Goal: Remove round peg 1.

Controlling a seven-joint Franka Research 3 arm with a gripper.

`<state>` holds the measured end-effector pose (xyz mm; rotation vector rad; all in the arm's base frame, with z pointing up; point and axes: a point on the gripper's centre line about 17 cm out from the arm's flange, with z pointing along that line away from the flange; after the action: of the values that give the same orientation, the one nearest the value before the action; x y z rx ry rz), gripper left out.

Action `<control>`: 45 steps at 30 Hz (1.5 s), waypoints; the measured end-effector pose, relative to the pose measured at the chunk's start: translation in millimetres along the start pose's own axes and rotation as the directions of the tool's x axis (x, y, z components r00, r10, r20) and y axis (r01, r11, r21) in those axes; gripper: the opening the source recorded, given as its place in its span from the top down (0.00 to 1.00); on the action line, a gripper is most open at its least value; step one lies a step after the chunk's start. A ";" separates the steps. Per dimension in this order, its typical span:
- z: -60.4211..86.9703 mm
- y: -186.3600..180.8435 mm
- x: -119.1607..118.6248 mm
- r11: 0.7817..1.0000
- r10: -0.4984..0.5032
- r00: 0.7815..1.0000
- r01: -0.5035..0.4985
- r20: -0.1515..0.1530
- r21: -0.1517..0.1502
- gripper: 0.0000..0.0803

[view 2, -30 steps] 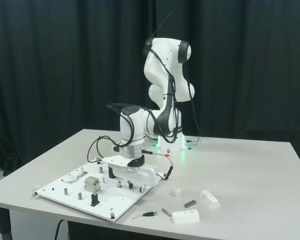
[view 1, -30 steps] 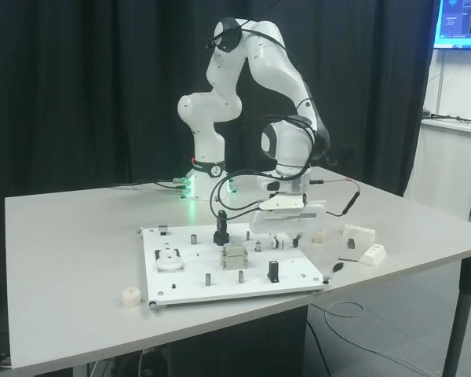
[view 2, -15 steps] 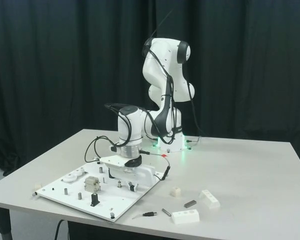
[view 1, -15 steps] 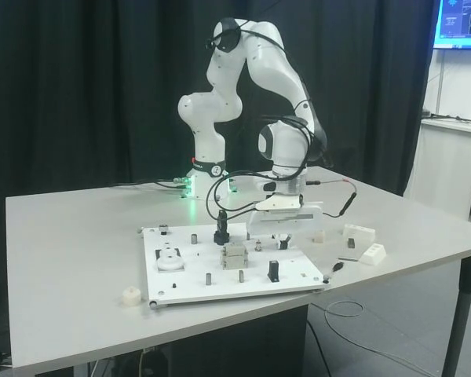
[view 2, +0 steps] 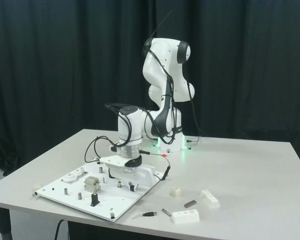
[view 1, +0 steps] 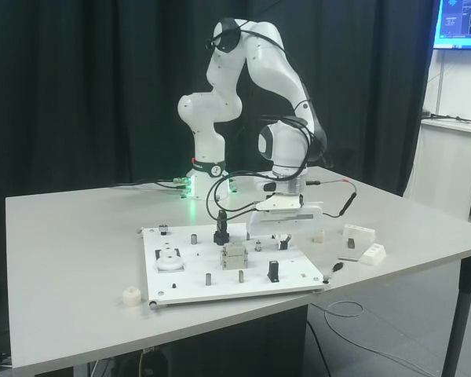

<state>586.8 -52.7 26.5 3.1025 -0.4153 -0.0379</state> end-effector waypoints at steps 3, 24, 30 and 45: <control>-0.1 -0.1 0.0 1.000 0.000 1.000 0.000 0.000 0.000 0.98; -1.1 -0.3 0.2 1.000 -0.004 1.000 0.004 -0.001 0.001 0.98; -3.7 -0.3 0.4 1.000 -0.006 1.000 0.006 -0.001 0.003 0.98; -27.6 -0.1 1.5 1.000 -0.005 1.000 0.005 0.000 0.018 0.98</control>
<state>589.0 -52.8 54.0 3.1209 -0.4099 -0.0346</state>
